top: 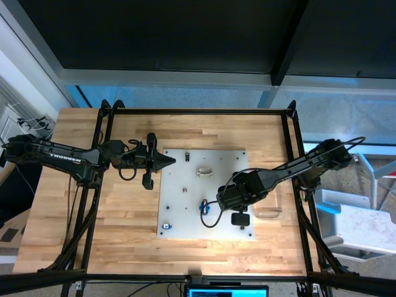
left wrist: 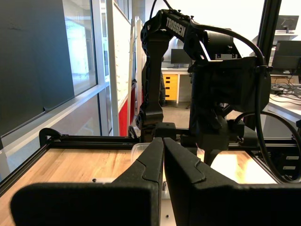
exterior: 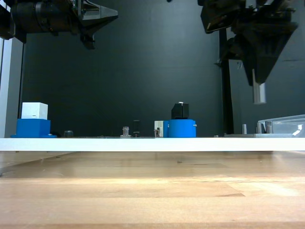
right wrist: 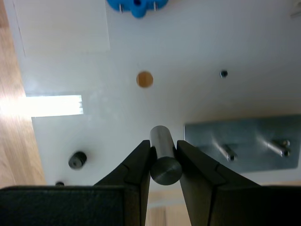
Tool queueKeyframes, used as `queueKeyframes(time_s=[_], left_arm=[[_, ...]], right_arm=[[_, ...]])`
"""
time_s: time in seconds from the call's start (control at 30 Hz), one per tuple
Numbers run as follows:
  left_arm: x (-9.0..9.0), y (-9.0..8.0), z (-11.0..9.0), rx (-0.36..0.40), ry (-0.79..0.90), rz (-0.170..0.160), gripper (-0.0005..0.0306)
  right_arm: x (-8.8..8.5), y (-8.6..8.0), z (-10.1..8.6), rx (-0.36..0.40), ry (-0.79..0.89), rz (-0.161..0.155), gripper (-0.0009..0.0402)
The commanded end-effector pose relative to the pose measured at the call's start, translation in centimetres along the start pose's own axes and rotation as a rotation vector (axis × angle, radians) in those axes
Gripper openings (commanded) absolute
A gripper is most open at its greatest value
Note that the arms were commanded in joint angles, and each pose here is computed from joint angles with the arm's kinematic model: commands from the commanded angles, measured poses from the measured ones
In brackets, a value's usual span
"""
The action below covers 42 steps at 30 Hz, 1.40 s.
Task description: Pick the 16mm cylinder and place it in the taskboard
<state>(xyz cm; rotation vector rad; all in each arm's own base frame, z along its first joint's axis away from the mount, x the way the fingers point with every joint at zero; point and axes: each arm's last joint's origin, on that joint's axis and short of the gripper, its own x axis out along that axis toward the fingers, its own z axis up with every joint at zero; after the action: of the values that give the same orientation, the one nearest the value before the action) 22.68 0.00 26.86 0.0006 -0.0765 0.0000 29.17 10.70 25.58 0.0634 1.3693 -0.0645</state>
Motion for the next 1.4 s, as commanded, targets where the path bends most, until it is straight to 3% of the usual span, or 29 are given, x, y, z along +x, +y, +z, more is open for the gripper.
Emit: queueKeyframes(time_s=[0.03, 0.43, 0.6, 1.17, 1.4], left_arm=[[0.0, 0.0, 0.0, 0.000, 0.000, 0.000, 0.0000], [0.0, 0.0, 0.0, 0.000, 0.000, 0.000, 0.0000], [0.0, 0.0, 0.0, 0.000, 0.000, 0.000, 0.0000], [0.0, 0.0, 0.0, 0.000, 0.000, 0.000, 0.0000], [0.0, 0.0, 0.0, 0.000, 0.000, 0.000, 0.0000]], right_arm=[[0.2, -0.1, 0.4, 0.003, 0.004, -0.003, 0.0025], [1.4, 0.1, 2.3, -0.010, 0.017, -0.012, 0.0025], [2.1, 0.4, 2.8, -0.023, 0.023, 0.011, 0.0025], [2.1, 0.4, 3.0, -0.020, 0.009, 0.018, 0.0025], [2.7, 0.5, 3.2, -0.027, 0.019, 0.006, 0.0025]])
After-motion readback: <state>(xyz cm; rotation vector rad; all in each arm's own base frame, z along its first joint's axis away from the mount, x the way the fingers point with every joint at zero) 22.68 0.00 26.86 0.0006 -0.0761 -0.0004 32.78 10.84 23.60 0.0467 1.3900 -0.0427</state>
